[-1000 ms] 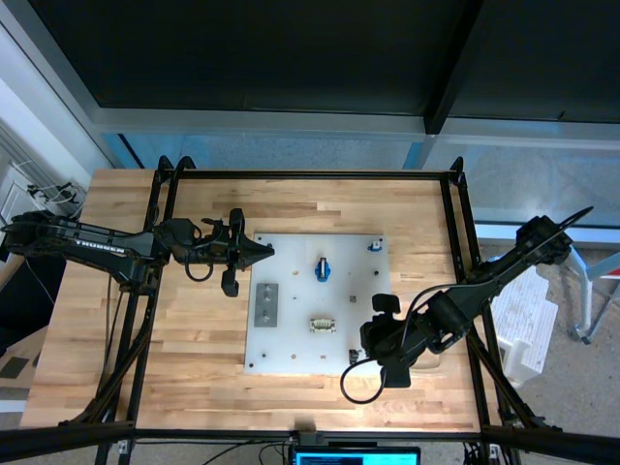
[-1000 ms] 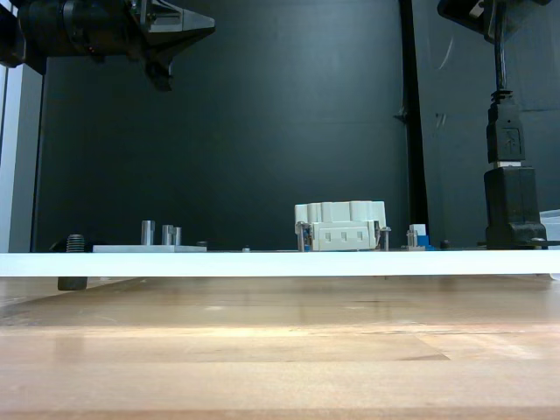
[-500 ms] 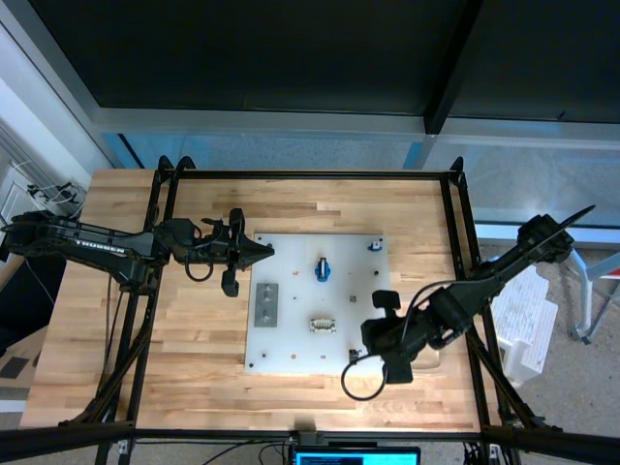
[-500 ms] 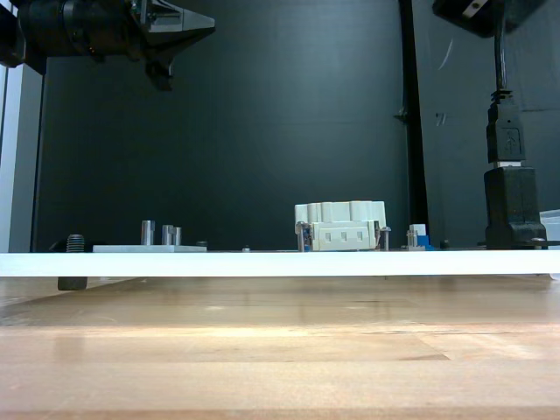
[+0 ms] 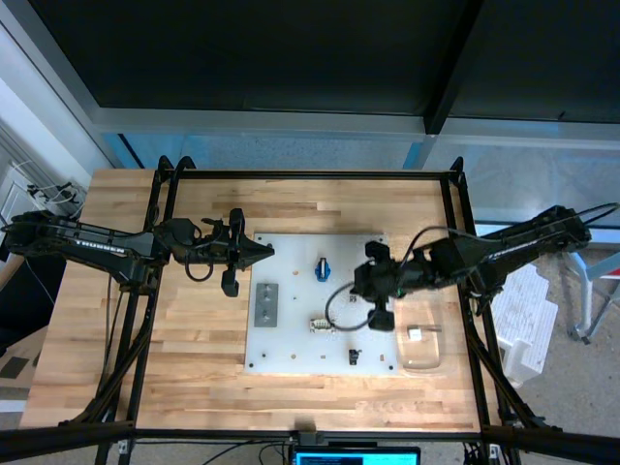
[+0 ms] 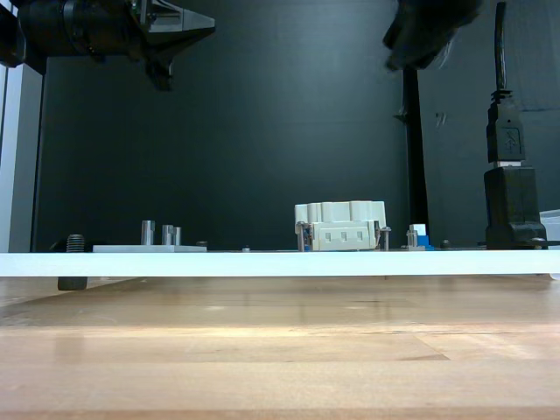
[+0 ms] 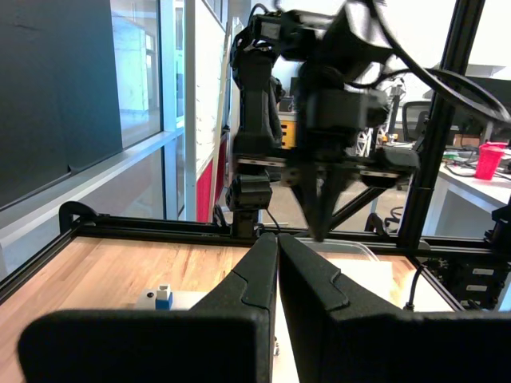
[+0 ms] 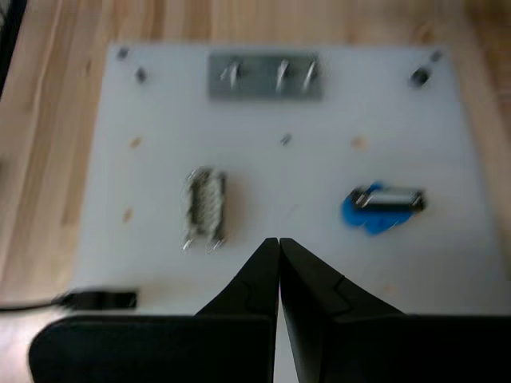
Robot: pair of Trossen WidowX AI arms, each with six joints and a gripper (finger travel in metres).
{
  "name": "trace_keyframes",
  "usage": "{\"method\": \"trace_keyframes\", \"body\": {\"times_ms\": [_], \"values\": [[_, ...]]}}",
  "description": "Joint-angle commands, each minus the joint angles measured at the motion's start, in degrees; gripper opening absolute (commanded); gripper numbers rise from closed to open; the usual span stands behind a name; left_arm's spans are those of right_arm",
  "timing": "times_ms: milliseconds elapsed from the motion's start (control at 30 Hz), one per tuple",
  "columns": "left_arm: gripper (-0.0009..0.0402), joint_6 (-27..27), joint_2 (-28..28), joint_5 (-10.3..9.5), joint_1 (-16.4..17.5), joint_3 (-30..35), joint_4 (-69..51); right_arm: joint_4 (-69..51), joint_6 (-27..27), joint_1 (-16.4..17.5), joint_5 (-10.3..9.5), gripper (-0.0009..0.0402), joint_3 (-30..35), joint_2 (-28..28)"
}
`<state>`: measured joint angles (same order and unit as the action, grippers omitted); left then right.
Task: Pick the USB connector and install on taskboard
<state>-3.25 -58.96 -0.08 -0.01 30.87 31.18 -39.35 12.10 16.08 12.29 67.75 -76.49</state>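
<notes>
From above: small black blocky USB connector [image 5: 355, 356] upright on the flat white square taskboard [image 5: 291, 341], close to its near edge, apparently seated. Well apart from it, over the board's middle, the right gripper [image 5: 368, 283], with a thin black cable [image 5: 331, 308] looping just beside; whether the plug's own lead, unclear. At the board's far-left edge, the left gripper [image 5: 263, 251], parked.

From table height: plug vertical at the board's right, lead straight up out of sight; depth of seating impossible to judge.

Left wrist: left fingers pressed together, nothing between.

Right wrist: right fingers likewise closed on nothing, above the board between the silvery multi-pin socket [image 8: 204, 206] and the blue part [image 8: 382, 206].

Likely trouble: lead snagging on the right arm and levering the plug askew or out; a half-seated plug pulled loose by cable tension alone.
</notes>
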Motion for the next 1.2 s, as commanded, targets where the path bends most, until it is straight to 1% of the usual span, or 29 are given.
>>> {"method": "trace_keyframes", "body": {"times_ms": [33,100,200,367,433,500,567,633,767,800,833,900,967,1033,1133,1200], "values": [[0.0000,0.02,0.00,0.02,0.02,0.02,0.00,8.07,-3.10,-3.63,-2.45,0.0000,-2.80,2.12],[0.0000,0.02,0.00,0.02,0.00,0.00,0.00,13.25,-5.42,-5.77,-3.43,0.0000,-4.68,3.48],[0.0000,0.02,-0.02,0.02,0.00,0.00,0.00,20.72,-8.09,-8.74,-3.78,0.0000,-7.43,5.55],[0.0000,0.02,0.00,0.02,0.02,0.02,0.00,32.85,-9.79,-13.38,-9.60,0.0000,-11.10,7.61],[0.0000,0.02,-0.02,0.02,0.00,0.00,0.00,37.73,-9.84,-14.84,-10.97,0.0000,-12.87,8.04],[0.0000,0.02,0.00,0.02,0.02,0.00,0.00,41.92,-9.94,-15.76,-11.58,0.0000,-14.45,8.28],[0.0000,0.02,-0.02,0.02,0.00,0.00,0.00,46.53,-10.01,-16.63,-13.90,0.0000,-16.15,8.28],[0.0000,0.02,-0.02,0.02,0.02,0.00,0.00,49.59,-10.08,-17.11,-15.30,0.0000,-17.29,8.28],[0.0000,0.02,0.00,0.02,0.00,0.02,0.00,55.30,-10.78,-17.38,-15.63,0.0000,-19.56,8.76],[0.0000,0.02,-0.02,0.02,0.00,0.02,0.00,56.70,-10.93,-17.35,-15.96,0.0000,-20.11,9.01],[0.0000,0.02,-0.02,0.02,0.00,0.00,0.00,57.66,-10.99,-17.38,-16.83,0.0000,-20.50,9.31],[0.0000,0.02,-0.02,0.02,0.00,0.00,0.00,58.18,-10.88,-17.38,-17.92,0.0000,-20.87,9.68],[0.0000,0.02,-0.02,0.02,0.00,0.02,0.00,58.40,-11.10,-17.38,-18.05,0.0000,-21.29,10.05],[0.0000,0.02,-0.02,0.02,0.02,0.00,0.00,60.37,-10.97,-17.38,-17.94,0.0000,-22.40,10.27],[0.0000,0.02,-0.02,0.02,0.02,0.00,0.00,64.74,-9.11,-17.44,-17.64,0.0000,-24.68,10.38],[0.0000,0.02,0.00,0.02,0.00,0.00,0.00,65.29,-8.52,-17.44,-15.78,0.0000,-25.53,10.40]]}}
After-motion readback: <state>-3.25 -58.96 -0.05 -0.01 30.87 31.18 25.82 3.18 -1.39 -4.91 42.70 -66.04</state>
